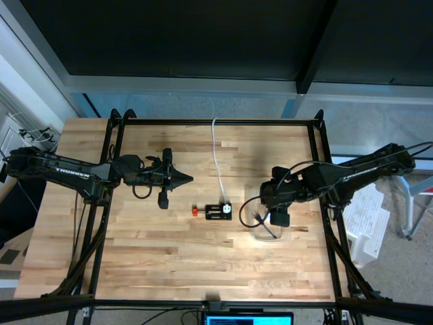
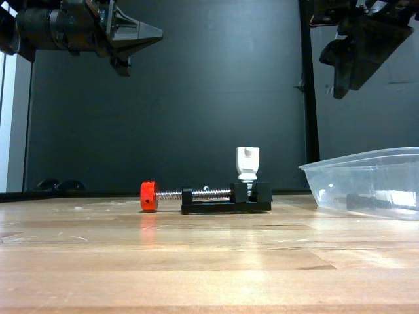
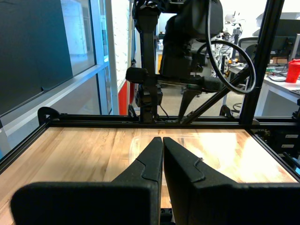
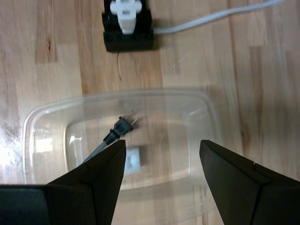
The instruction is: Remove the power plug from the receptacle and place in the container
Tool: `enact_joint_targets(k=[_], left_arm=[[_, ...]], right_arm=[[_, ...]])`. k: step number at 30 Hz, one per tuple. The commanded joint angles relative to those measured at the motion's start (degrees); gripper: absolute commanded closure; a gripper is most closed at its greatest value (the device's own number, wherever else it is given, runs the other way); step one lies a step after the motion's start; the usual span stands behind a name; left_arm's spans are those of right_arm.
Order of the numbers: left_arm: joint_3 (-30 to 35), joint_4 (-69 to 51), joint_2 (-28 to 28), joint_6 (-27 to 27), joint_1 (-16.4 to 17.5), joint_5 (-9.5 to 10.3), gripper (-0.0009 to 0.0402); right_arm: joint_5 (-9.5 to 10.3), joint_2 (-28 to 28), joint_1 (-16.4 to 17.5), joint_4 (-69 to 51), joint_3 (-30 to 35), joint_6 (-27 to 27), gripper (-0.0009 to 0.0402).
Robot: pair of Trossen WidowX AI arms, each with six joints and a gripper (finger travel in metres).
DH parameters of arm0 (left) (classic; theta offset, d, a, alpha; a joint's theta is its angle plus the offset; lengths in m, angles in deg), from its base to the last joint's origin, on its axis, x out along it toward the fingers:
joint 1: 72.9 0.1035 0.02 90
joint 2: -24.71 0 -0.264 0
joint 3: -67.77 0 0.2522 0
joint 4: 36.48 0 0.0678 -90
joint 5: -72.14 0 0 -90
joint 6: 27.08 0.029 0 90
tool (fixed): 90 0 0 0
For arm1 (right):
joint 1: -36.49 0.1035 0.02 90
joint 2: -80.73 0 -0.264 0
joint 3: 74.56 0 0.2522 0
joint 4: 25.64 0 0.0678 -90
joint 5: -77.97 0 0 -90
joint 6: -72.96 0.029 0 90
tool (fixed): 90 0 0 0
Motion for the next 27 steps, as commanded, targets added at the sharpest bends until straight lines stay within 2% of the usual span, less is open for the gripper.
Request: enact_joint_targets(k=[1,6,11,15,20,21,23,27], left_arm=[[0.0,0.0,0.0,0.0,0.0,0.0,0.0393],[0.0,0.0,0.0,0.0,0.0,-0.02,0.0393],[0.0,0.0,0.0,0.0,0.0,-0.02,0.0393],[0.0,0.0,0.0,0.0,0.0,-0.02,0.0393],[0.0,0.0,0.0,0.0,0.0,-0.02,0.0393],[0.0,0.0,0.0,0.0,0.0,-0.02,0.0393],[0.0,0.0,0.0,0.0,0.0,-0.02,0.0393],[0.0,0.0,0.0,0.0,0.0,-0.02,0.0393]], right_arm=[[0.11,3.2,-2.0,4.5,-2.2,-2.2,0.0175],[0.66,8.9,-5.6,13.2,-6.7,-6.0,0.0204],[3.98,14.0,-9.2,23.7,-11.8,-10.1,0.026],[4.5,17.3,-11.6,31.3,-15.8,-13.2,0.0312],[11.04,19.6,-14.8,40.9,-19.6,-15.7,0.0394],[11.67,19.9,-15.1,43.2,-20.4,-16.1,0.0396],[11.58,20.7,-15.4,47.5,-22.0,-16.6,0.0385],[11.69,22.1,-15.6,56.4,-25.3,-17.8,0.0395]])
